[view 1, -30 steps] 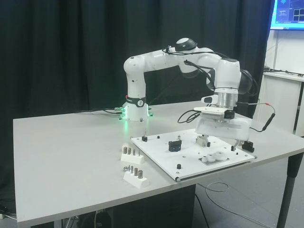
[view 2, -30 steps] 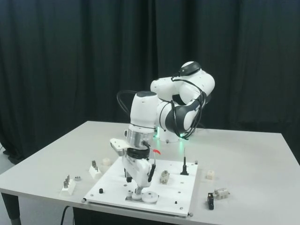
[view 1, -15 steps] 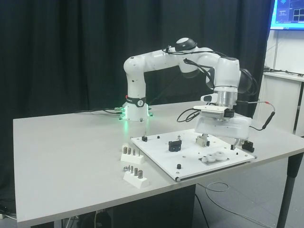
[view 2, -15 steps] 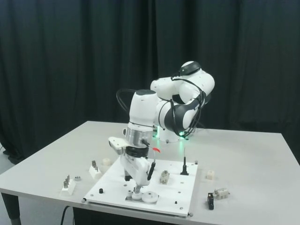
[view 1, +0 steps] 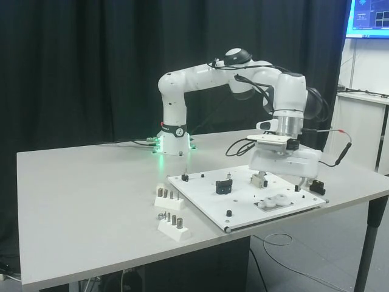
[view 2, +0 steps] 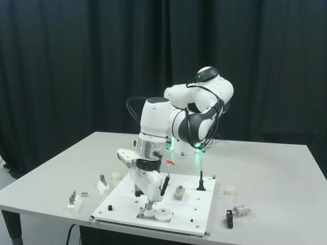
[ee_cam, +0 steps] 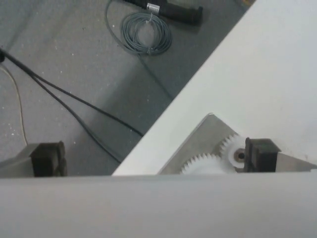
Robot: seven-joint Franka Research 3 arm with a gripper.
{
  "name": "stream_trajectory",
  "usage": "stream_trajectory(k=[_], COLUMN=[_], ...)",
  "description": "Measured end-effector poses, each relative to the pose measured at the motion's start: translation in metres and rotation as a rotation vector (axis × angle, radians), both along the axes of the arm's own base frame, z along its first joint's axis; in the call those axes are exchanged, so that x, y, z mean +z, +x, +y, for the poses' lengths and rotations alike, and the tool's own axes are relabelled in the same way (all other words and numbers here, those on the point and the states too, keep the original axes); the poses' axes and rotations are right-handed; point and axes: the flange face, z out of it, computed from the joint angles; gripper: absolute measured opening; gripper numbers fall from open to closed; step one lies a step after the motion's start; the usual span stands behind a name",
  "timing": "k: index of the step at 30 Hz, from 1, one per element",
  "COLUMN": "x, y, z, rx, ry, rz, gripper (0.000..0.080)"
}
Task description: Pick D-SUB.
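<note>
The D-SUB connector (view 2: 178,192) is a small grey metal part standing on the white plate (view 2: 125,204), just to the side of my hand. In the first room view the D-SUB connector (view 1: 260,179) shows partly behind the hand. My gripper (view 2: 144,199) hangs tilted over the plate's front edge, above two white gears (view 2: 158,214). The gripper (ee_cam: 154,156) is open with nothing between its black fingertips (ee_cam: 261,153). In the wrist view one fingertip is over the gears (ee_cam: 218,159) and the other is out past the plate's edge, over the floor.
Two white blocks with metal pins (view 1: 169,196) (view 1: 174,226) sit on the table beside the plate. A black part (view 1: 224,185) and a black peg (view 2: 201,184) stand on the plate. Small loose parts (view 2: 240,210) lie beyond the plate. Cables (ee_cam: 146,32) lie on the floor.
The hand has risen a little and drifted slightly away from the D-SUB side along the plate's front. The fingers stay wide apart. Nothing on the plate has moved.
</note>
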Motion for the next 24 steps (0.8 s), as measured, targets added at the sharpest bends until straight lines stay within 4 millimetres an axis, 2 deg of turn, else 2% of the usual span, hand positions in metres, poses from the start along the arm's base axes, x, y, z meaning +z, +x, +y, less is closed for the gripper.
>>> stream_trajectory(k=[5, 12, 24], x=[0.001, 0.009, 0.025], y=[0.001, 0.004, 0.006], z=[0.006, 0.025, 0.075], rx=[0.015, 0.048, 0.157], ry=[0.005, 0.028, 0.049], rz=[0.005, 0.021, 0.063], gripper=[0.0800, 0.0800, 0.0800])
